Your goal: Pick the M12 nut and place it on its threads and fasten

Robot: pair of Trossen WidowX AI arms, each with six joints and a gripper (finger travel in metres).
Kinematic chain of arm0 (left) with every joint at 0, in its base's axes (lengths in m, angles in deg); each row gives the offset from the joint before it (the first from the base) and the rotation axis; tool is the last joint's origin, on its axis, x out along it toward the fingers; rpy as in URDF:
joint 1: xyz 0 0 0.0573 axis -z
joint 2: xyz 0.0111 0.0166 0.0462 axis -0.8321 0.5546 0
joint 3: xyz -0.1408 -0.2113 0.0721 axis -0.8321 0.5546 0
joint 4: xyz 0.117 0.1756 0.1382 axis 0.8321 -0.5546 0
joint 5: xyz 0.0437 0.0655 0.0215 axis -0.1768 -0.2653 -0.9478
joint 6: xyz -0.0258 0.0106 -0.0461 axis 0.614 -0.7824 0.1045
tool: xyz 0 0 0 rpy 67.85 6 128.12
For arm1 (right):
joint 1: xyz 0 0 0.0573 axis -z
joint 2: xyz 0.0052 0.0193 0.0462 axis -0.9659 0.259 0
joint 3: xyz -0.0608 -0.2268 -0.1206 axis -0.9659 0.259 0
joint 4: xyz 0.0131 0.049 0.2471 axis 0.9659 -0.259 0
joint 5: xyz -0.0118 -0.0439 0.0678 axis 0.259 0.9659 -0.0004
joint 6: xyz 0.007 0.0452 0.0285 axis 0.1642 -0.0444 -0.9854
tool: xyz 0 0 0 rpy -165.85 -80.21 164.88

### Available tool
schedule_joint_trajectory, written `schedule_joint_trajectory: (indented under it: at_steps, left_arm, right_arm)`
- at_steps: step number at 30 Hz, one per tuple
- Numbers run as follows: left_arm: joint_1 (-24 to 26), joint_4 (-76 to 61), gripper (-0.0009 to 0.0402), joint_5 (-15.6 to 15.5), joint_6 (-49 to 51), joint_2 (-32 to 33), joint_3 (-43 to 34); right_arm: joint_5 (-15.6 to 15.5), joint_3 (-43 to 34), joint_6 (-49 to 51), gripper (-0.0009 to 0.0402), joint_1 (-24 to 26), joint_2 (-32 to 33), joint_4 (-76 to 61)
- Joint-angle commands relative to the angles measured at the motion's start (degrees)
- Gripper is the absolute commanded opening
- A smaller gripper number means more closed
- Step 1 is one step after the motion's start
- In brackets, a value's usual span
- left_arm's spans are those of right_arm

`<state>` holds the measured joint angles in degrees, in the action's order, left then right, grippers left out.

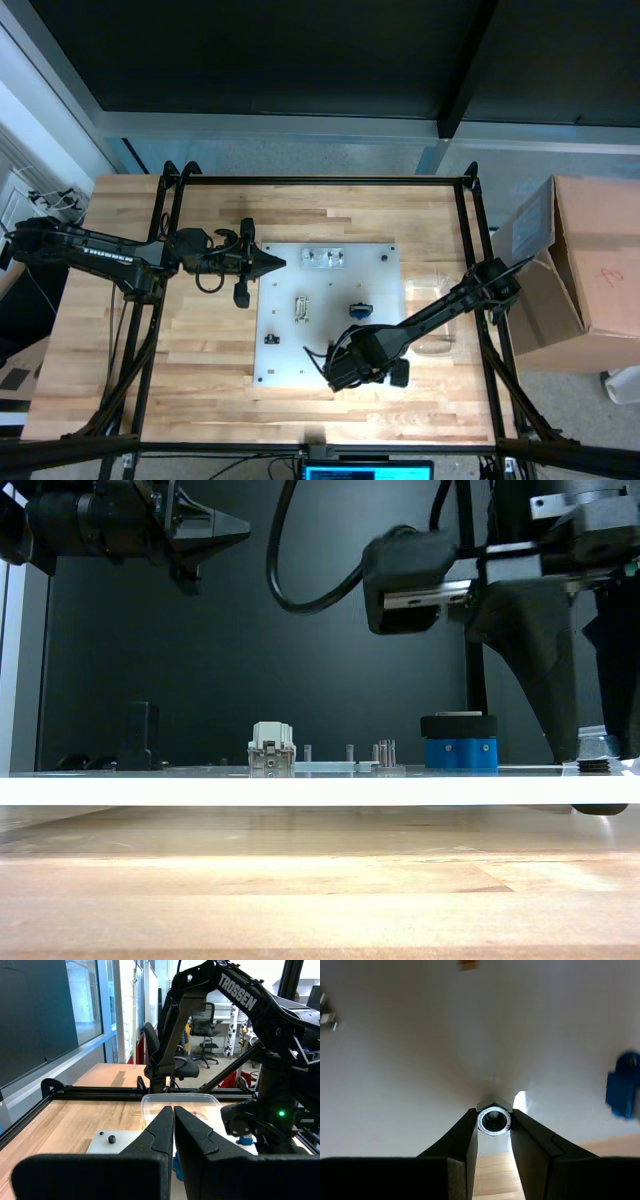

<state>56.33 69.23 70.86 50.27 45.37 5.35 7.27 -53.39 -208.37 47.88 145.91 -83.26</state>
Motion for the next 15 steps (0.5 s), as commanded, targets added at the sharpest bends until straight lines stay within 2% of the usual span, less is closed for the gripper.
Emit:
schedule_joint_trajectory:
  at_steps: [1, 15]
  left_arm:
    - [-0.02, 0.00, 0.0000, 0.00, -0.02, 0.00, 0.00]
    - [0.00, 0.00, 0.0000, 0.00, -0.02, 0.00, 0.00]
  right_arm:
    - [-0.02, 0.00, -9.42, 0.0000, -0.15, 0.02, 0.09]
    - [-0.04, 0.00, -45.09, 0.0000, -0.68, 0.00, 0.61]
